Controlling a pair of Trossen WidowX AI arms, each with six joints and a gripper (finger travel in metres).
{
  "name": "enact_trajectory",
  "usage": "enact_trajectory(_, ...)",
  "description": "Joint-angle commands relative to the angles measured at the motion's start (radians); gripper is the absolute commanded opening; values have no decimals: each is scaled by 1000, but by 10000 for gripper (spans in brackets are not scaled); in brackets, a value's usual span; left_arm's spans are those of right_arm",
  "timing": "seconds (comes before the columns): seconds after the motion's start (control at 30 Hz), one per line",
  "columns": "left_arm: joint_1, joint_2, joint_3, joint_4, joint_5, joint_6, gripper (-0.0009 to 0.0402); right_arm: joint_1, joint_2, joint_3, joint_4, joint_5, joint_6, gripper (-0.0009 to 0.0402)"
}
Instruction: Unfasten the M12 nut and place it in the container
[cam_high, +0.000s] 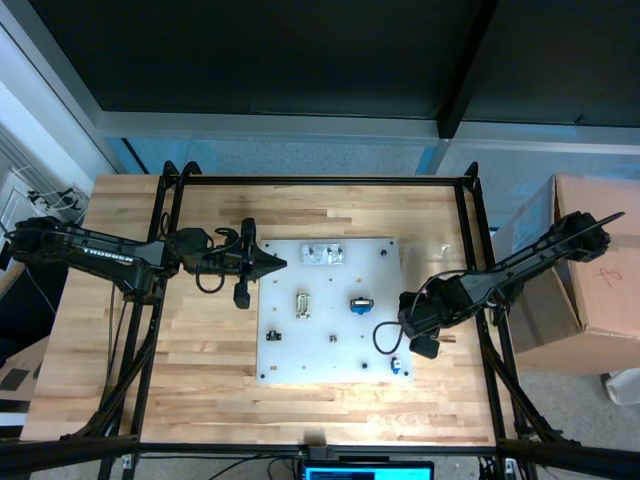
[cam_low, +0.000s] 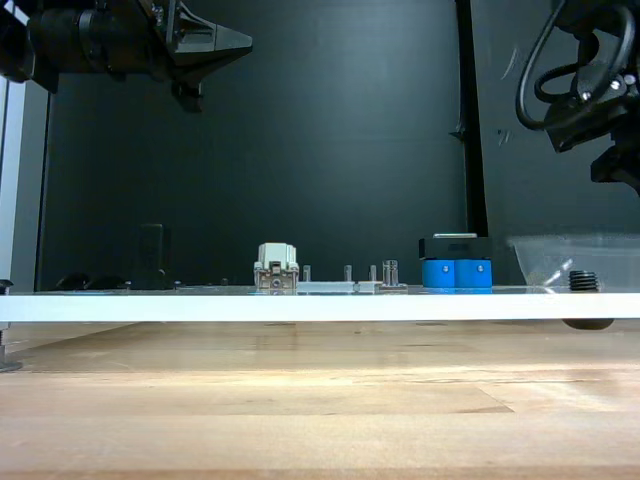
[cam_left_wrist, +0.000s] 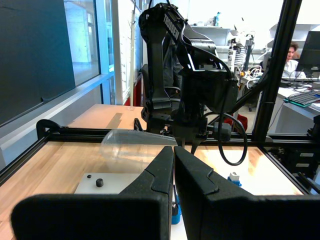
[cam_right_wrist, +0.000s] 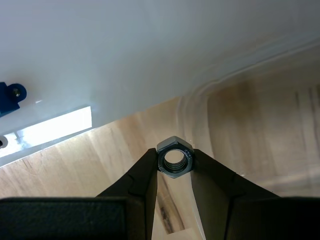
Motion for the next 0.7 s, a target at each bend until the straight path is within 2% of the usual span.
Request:
enact_trajectory(0.03,0,0,0,0,0,0,0,16,26,0,2,1,0,12)
enact_trajectory(0.7,0,0,0,0,0,0,0,30,53,-3,39,0,0,12)
